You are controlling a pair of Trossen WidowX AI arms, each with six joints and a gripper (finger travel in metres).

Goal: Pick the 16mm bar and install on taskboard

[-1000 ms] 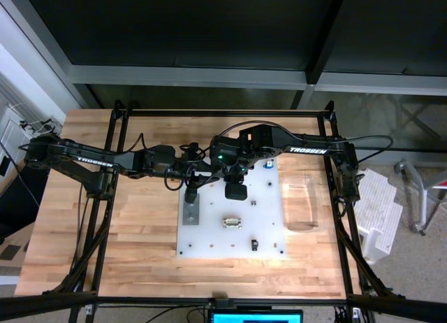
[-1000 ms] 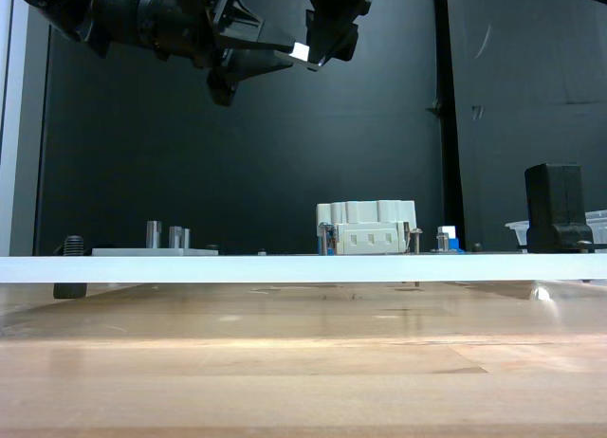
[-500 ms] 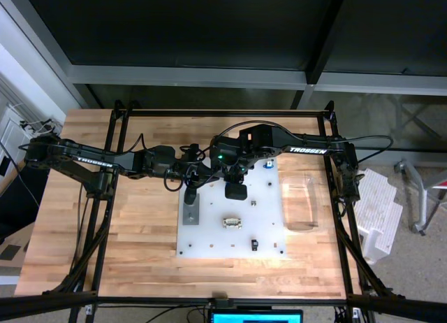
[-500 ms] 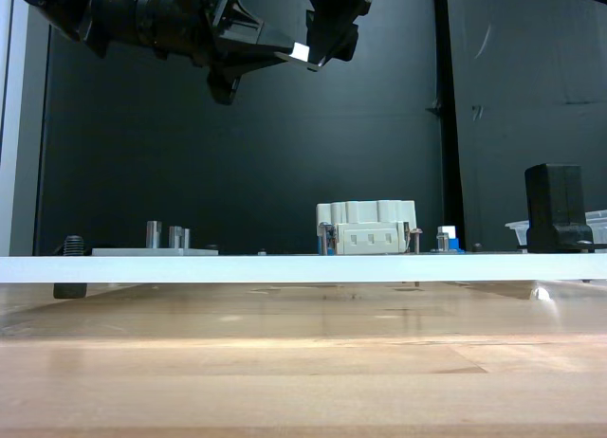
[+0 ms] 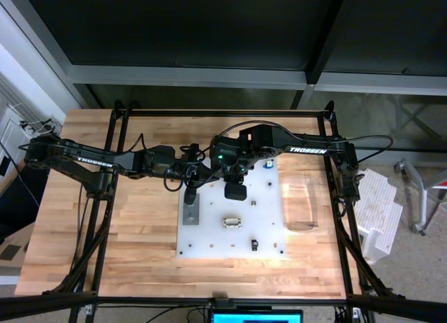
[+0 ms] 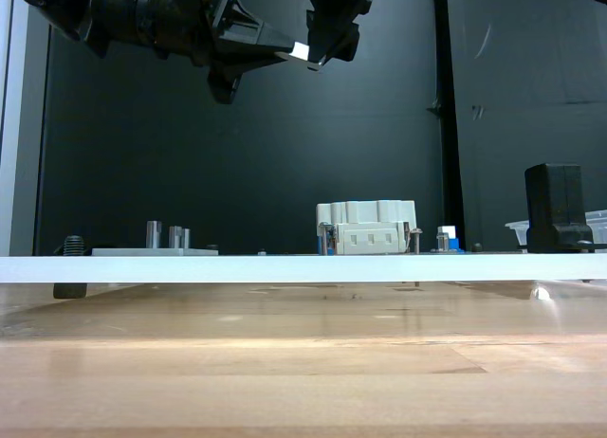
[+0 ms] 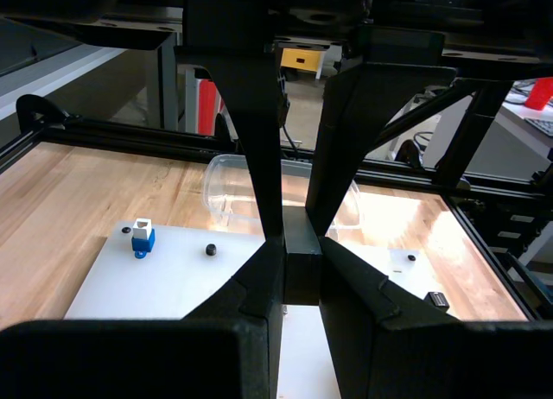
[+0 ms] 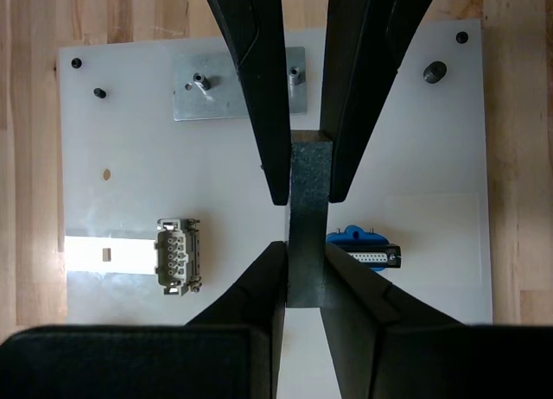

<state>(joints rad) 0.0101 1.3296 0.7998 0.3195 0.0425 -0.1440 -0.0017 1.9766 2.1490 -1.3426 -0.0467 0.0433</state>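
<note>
16mm bar (image 8: pixel 308 218): dark grey, matte, square-section, straight, plain faces w/ no marks or writing readable on it. It's up in the air, well clear of the white taskboard (image 5: pixel 209 242) and not in any seat. Both grippers are on it. The right gripper (image 8: pixel 307 248) points down at the board, fingers clamped on two opp. sides of the bar. The left gripper (image 7: pixel 301 243) comes in sideways along the bar's length, fingers pressed on its sides too, so its wrist view sees the bar end-on. The two sets of fingertips sit near each other on the bar. In the high view the pair meets over the board's far-left part, just beyond a grey metal plate (image 5: pixel 191 212) w/ small pegs. Also on the board: beige multi-pin connector (image 5: pixel 232 223) near ctr, blue connector (image 8: pixel 363 248), small blue block w/ white top (image 7: pixel 142 236), black block (image 5: pixel 255 245) toward the near edge. Clear plastic tray (image 5: pixel 299 201) lies on the wooden tabletop (image 5: pixel 105 239) just right of the board. Writing: "TROSSEN" in white on the right arm (image 5: pixel 304 149) and the left arm (image 5: pixel 89 161).
</note>
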